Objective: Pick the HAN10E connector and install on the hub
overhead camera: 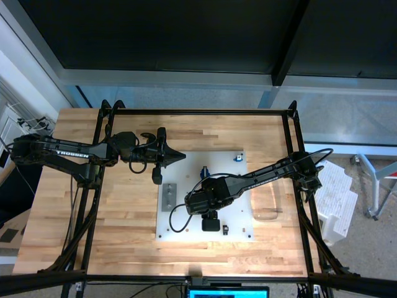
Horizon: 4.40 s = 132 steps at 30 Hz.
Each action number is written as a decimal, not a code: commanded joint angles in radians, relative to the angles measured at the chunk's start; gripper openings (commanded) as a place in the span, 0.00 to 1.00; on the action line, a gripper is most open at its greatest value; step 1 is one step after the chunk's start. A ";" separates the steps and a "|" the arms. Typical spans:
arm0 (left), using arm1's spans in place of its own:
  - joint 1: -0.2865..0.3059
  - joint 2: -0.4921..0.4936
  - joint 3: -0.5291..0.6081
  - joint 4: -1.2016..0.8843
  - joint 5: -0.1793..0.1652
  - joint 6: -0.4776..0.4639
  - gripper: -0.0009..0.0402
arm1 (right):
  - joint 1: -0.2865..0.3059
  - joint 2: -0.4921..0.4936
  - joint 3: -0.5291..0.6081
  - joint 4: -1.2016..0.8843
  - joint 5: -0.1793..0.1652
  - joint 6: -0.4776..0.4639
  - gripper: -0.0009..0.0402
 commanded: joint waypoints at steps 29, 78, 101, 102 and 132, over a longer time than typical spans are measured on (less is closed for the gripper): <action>0.000 0.000 0.000 0.000 0.000 0.000 0.02 | 0.000 0.001 0.000 0.000 0.000 0.000 0.38; 0.000 0.000 0.000 0.000 0.000 0.000 0.02 | -0.013 0.040 0.012 -0.017 -0.027 -0.003 0.37; 0.000 0.000 0.000 0.000 0.000 0.000 0.02 | -0.013 0.029 -0.133 0.132 -0.032 0.001 0.38; 0.000 0.000 0.000 0.000 0.000 0.000 0.02 | -0.013 0.028 -0.129 0.132 -0.036 0.000 0.38; 0.000 0.000 0.000 0.003 0.000 0.000 0.02 | -0.015 -0.257 -0.259 0.103 -0.035 0.014 0.80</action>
